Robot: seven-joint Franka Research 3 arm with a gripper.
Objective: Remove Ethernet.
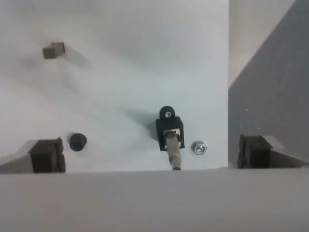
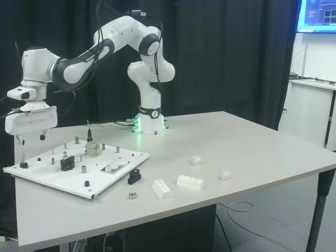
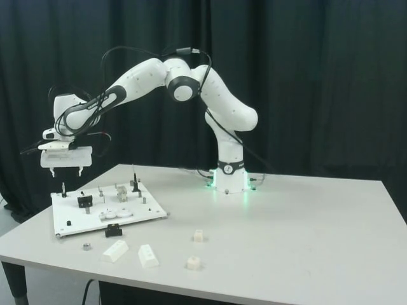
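Note:
The grey Ethernet plug (image 1: 173, 151) stands in a black socket (image 1: 169, 128) near one edge of the white board (image 1: 120, 72). In the room views it is a small dark post (image 2: 23, 165) (image 3: 63, 189) at the far left corner of the board (image 2: 121, 157) (image 3: 149, 213). My gripper (image 1: 149, 154) (image 2: 31, 139) (image 3: 67, 172) hangs well above the plug, open, with nothing between its fingers. Both fingertips (image 1: 46, 154) are apart from the plug.
On the board near the socket are a nut (image 1: 199, 147), a black knob (image 1: 77, 141) and a grey peg (image 1: 53, 50). Further along the board stand posts and a black block (image 2: 67, 164). On the table lie a black block (image 2: 134, 176), white blocks (image 2: 161, 188) and small cubes (image 2: 225, 174).

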